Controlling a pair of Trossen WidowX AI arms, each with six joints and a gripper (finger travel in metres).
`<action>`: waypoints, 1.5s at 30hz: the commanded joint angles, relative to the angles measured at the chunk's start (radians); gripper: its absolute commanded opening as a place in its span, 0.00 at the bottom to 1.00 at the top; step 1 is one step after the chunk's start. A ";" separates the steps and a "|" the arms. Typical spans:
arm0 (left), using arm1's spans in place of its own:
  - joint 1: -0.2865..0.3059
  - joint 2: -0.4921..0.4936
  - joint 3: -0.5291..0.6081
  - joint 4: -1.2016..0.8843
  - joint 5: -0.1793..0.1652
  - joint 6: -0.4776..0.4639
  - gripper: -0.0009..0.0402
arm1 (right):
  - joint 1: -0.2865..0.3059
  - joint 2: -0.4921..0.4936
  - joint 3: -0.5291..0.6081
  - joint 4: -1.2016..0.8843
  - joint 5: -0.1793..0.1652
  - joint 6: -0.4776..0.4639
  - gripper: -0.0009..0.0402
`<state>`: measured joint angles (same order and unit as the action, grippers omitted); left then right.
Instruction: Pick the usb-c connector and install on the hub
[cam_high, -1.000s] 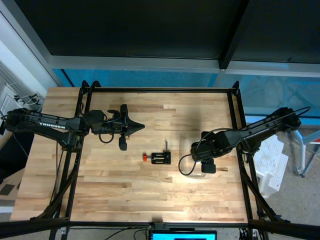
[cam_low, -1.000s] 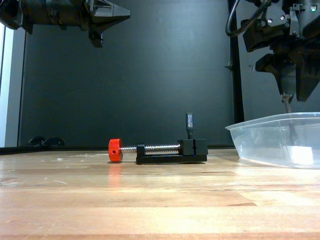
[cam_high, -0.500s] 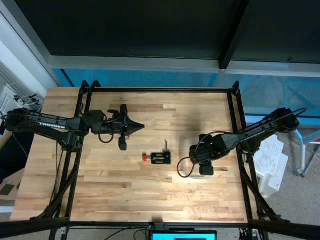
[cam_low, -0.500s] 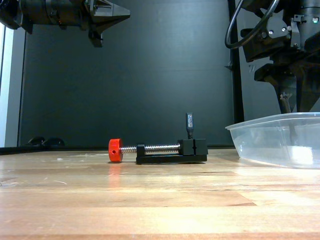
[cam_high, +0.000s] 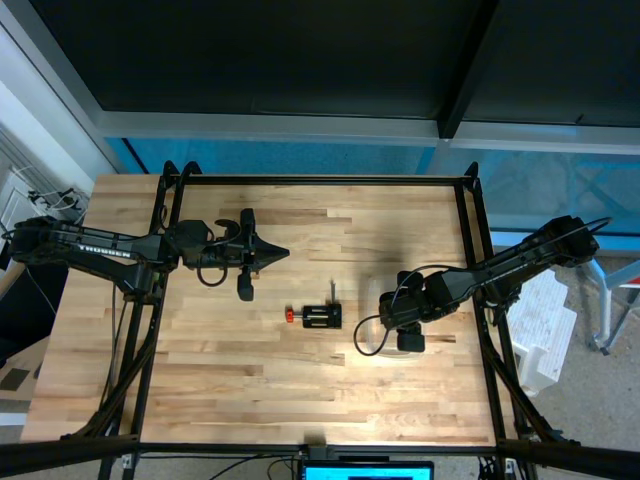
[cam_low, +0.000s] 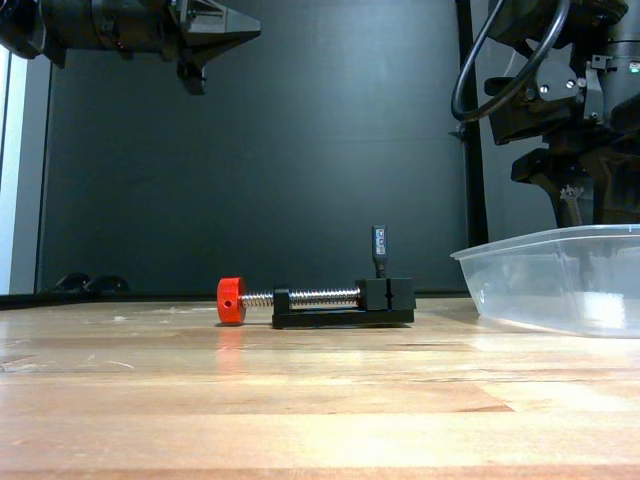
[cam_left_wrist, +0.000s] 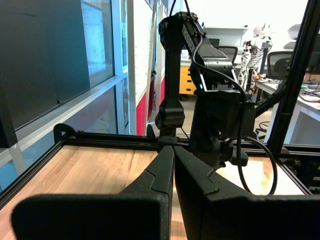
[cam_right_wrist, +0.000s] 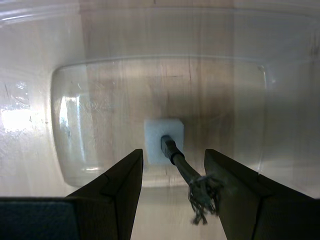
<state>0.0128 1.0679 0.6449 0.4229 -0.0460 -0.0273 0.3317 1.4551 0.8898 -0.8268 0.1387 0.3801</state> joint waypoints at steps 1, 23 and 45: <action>0.000 0.000 0.000 0.000 0.000 0.000 0.02 | 0.000 0.023 -0.001 0.012 0.000 -0.002 0.43; 0.000 0.000 0.000 0.000 0.000 0.000 0.02 | 0.000 0.040 -0.006 0.036 0.000 0.001 0.43; 0.000 0.000 0.000 0.000 0.000 0.000 0.02 | 0.000 0.039 -0.006 0.039 -0.003 0.000 0.16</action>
<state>0.0128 1.0683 0.6453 0.4225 -0.0460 -0.0269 0.3317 1.4948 0.8825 -0.7876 0.1371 0.3801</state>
